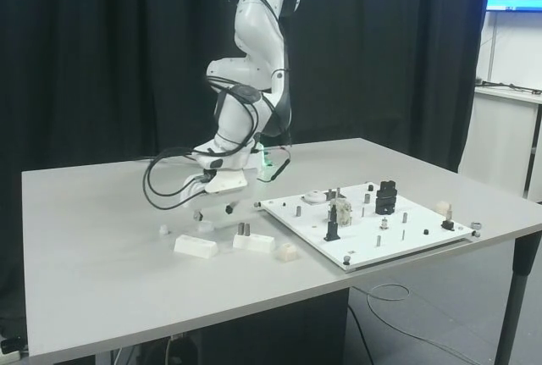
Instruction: Pick medium gear.
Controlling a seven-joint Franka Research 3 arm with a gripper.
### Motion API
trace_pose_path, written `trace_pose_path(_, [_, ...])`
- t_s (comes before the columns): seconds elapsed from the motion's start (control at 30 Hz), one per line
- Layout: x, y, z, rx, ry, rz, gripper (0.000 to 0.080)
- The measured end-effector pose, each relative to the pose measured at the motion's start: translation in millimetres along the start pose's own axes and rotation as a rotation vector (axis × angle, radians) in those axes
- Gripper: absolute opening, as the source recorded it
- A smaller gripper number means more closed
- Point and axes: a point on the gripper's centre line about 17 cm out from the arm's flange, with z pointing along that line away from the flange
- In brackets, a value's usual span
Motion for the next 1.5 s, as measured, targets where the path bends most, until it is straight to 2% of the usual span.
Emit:
trace_pose_path(0.8, [0,16,16.4,0.056,-0.036,0.04,0.08])
trace_pose_path(1.33, [2,19,28.8,0.067,-0.047,0.047,0.08])
trace_pose_path(1.5, [4,20,28.5,0.067,-0.045,0.047,0.08])
